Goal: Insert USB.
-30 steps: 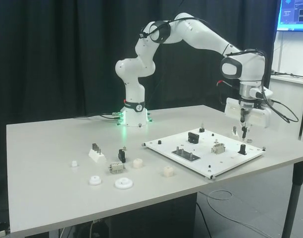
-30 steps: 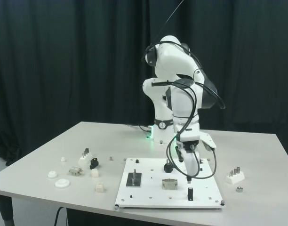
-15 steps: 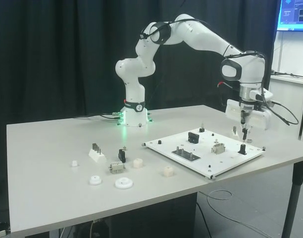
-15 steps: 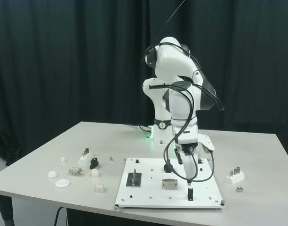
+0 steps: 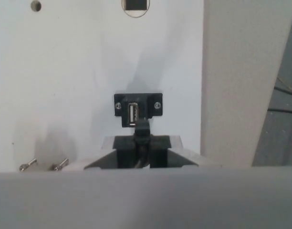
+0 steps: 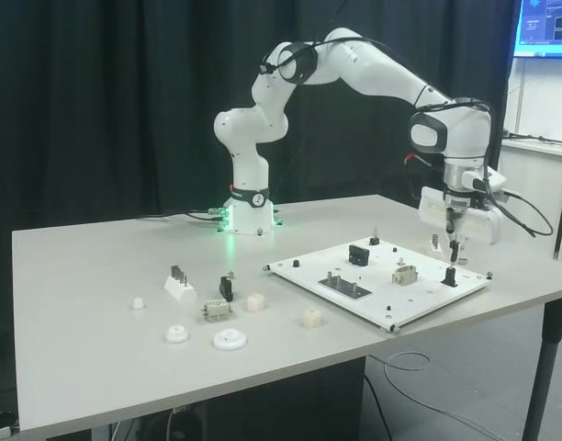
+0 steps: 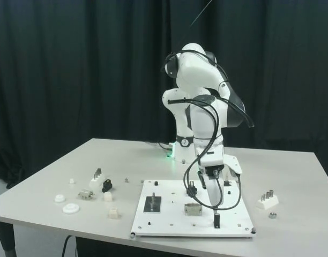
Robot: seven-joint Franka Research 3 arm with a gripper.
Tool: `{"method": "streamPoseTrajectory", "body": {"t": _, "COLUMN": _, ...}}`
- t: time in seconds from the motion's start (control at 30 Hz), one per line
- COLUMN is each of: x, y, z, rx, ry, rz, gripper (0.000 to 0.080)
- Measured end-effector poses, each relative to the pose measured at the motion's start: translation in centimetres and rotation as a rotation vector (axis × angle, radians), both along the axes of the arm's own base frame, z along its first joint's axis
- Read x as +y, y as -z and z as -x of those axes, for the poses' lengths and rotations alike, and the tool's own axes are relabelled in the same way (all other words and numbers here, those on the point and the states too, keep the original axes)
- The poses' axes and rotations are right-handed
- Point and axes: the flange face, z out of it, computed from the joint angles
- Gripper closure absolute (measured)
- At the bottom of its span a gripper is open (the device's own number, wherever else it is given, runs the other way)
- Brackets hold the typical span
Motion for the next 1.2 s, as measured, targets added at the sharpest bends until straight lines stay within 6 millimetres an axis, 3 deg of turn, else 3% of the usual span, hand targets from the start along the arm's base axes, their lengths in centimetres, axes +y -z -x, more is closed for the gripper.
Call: {"method": "streamPoseTrajectory", "body": {"t": 1.2, "x": 0.27, "y": 0.43, "z": 0.08, "rx": 0.019, "ry": 0.019, "rz": 0.005, "gripper": 0.0748}}
